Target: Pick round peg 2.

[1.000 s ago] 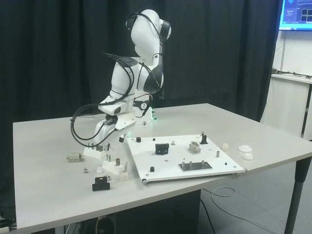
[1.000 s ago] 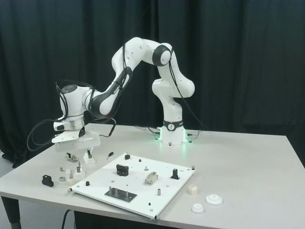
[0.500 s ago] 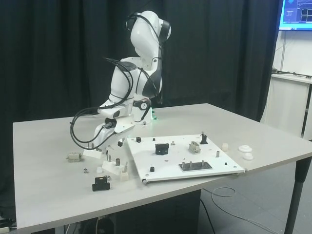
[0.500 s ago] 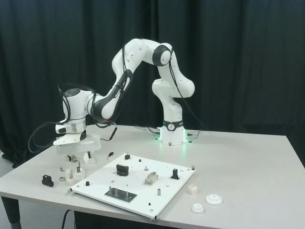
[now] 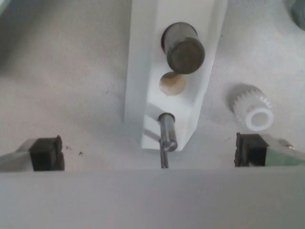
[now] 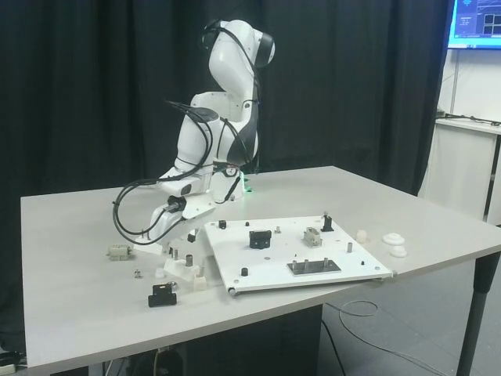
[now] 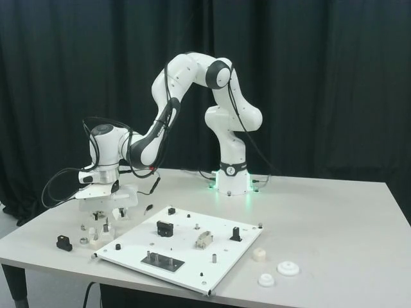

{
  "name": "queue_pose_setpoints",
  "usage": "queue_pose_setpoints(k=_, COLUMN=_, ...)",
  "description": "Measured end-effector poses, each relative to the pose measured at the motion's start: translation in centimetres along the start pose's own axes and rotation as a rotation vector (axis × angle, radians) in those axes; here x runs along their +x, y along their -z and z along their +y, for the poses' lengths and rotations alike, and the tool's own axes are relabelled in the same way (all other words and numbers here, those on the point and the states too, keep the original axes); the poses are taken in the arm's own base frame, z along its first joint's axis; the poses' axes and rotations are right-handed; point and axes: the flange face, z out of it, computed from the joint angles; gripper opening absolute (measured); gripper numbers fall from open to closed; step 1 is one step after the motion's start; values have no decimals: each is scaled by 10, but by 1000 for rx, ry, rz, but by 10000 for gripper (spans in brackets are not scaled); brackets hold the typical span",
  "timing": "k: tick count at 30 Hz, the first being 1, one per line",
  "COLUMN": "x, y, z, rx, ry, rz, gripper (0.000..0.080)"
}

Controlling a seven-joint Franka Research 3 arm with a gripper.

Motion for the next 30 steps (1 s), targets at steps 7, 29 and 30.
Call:
queue_pose_setpoints(k=7, x=-3, y=-7, z=-3, rx=-7, ry=-2, rz=18, gripper=800)
queue_pose_setpoints(k=29, x=-6, y=-16, z=-7, rx=-31, ry=-9, rz=83, gripper=406)
queue_pose_setpoints(k=30, x=-6, y=-16, z=-7, rx=-32, ry=-9, rz=86, gripper=406)
